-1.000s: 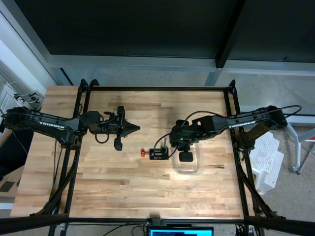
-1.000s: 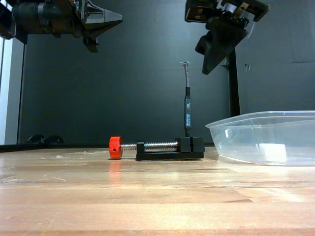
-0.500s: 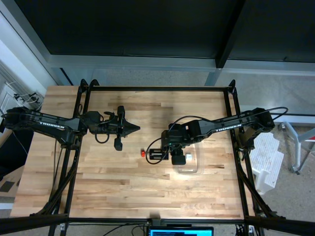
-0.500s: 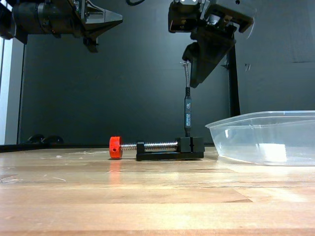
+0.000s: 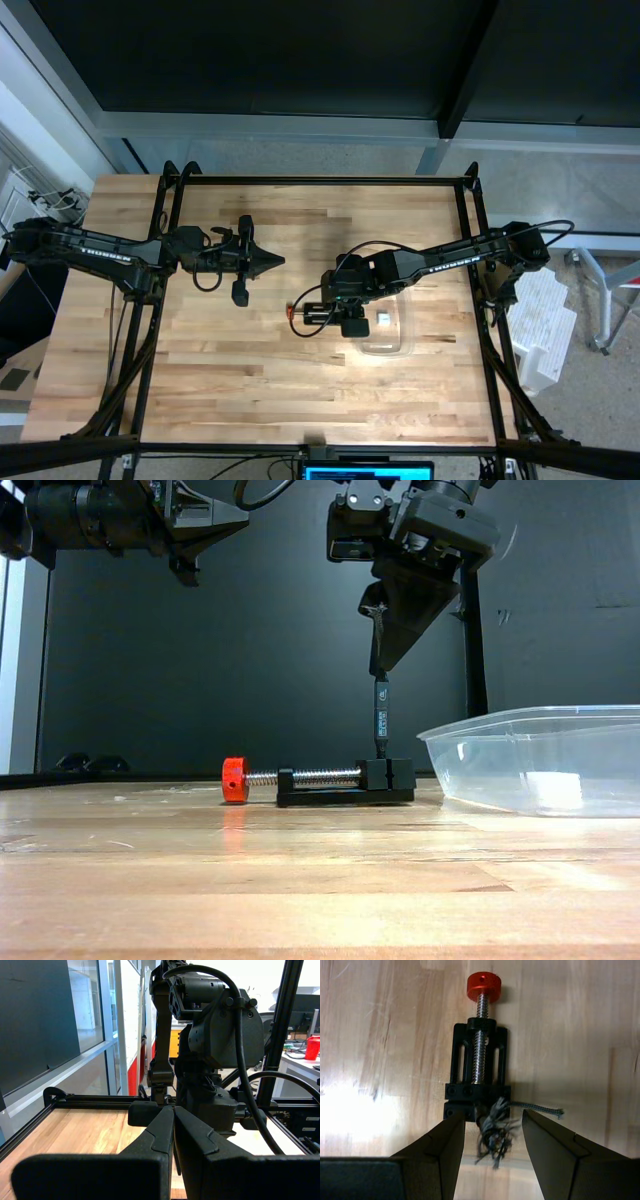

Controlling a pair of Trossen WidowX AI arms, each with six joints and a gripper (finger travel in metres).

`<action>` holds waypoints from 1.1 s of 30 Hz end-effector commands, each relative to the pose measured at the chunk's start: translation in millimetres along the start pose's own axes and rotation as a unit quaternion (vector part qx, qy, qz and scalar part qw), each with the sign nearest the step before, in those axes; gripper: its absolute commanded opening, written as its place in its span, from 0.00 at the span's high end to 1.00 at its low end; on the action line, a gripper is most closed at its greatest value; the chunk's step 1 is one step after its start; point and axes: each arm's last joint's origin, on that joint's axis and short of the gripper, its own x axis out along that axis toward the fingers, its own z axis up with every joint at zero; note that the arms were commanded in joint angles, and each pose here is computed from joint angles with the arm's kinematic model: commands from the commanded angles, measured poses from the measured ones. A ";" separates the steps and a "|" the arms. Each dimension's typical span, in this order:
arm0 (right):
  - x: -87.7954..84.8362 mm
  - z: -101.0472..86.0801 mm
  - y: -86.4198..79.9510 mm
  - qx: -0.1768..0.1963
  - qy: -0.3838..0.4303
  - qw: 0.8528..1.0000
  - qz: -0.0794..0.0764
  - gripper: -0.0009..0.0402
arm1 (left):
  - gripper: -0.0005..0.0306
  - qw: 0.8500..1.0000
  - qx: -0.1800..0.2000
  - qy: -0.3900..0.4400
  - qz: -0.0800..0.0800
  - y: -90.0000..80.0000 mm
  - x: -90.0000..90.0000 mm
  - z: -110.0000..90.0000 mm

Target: Remove the USB-C connector from taskboard and place in the container

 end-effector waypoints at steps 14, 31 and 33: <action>9.7 -4.2 1.7 0.009 -0.008 1.000 0.013 0.63 | 0.98 1.000 0.000 0.000 0.000 0.0 0.0 0.1; 19.9 -5.0 2.7 0.012 0.003 1.000 0.013 0.72 | 0.98 1.000 0.000 0.000 0.000 0.1 0.0 0.1; 19.9 -4.9 2.5 0.012 0.003 1.000 0.013 0.75 | 0.98 1.000 0.000 0.000 0.000 0.1 0.0 0.1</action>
